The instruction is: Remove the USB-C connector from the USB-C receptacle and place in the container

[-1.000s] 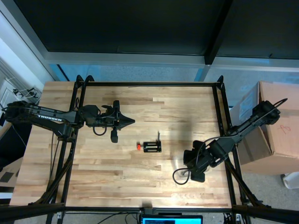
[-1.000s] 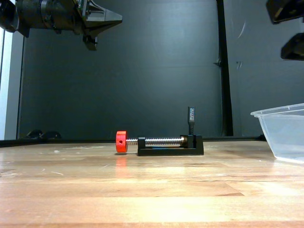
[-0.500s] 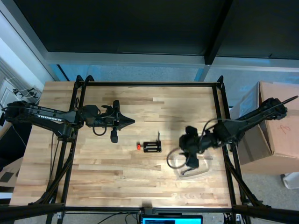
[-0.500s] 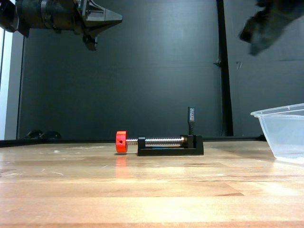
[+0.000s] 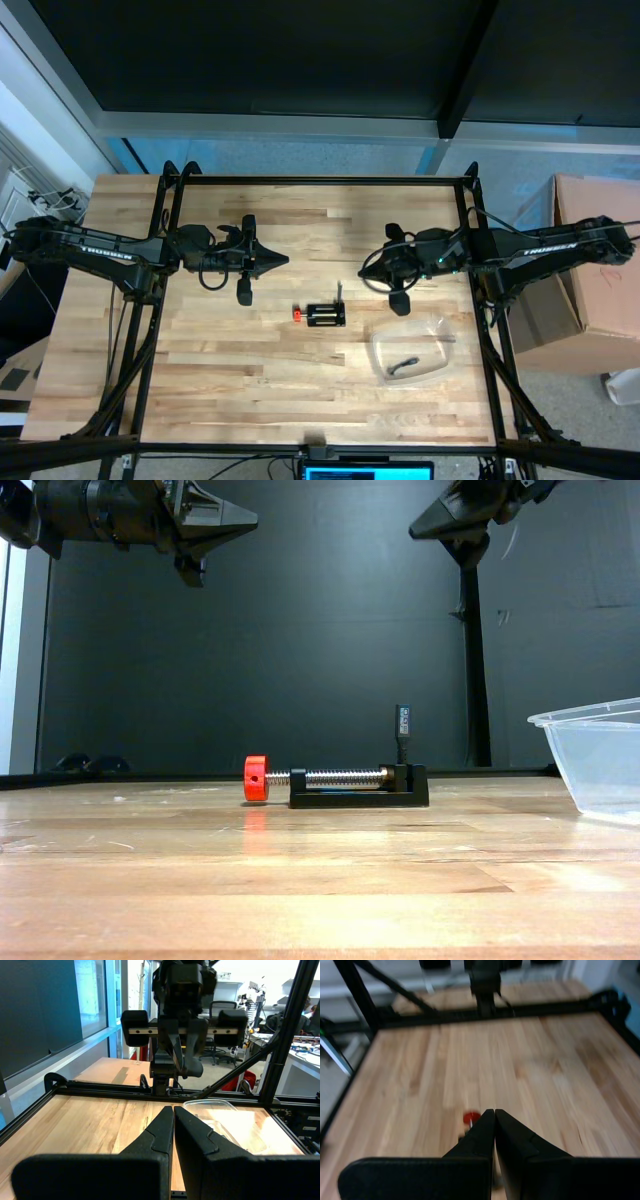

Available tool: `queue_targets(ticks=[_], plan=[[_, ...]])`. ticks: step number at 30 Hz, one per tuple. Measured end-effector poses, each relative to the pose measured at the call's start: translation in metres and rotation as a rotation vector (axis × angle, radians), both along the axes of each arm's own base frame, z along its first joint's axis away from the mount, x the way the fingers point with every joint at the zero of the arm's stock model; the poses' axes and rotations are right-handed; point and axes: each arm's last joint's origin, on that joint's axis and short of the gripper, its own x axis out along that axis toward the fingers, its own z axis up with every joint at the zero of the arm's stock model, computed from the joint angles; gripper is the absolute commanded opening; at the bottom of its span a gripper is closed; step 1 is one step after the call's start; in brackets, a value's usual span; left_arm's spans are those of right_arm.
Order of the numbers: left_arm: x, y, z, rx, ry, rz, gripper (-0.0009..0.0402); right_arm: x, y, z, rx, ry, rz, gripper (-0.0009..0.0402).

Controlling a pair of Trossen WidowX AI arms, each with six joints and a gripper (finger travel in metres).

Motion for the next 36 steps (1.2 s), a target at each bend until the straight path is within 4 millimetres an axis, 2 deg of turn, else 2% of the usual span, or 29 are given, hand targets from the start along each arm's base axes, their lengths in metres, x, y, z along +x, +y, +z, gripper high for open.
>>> queue_targets(ticks=[5,13,30,36], plan=[[0.000,0.000,0.000,0.000,0.000,0.000,0.0000,-0.009,-0.014,-0.007,0.002,-0.133,0.004,-0.0001],[0.000,0.000,0.000,0.000,0.000,0.000,0.0000,-0.019,-0.016,-0.009,-0.052,-0.316,-0.001,0.0000],[0.000,0.000,0.000,0.000,0.000,0.000,0.0000,-0.021,-0.022,-0.026,-0.081,-0.422,-0.008,0.0000],[0.000,0.000,0.000,0.000,0.000,0.000,0.0000,-0.022,-0.022,-0.026,-0.079,-0.440,-0.011,0.0000]])
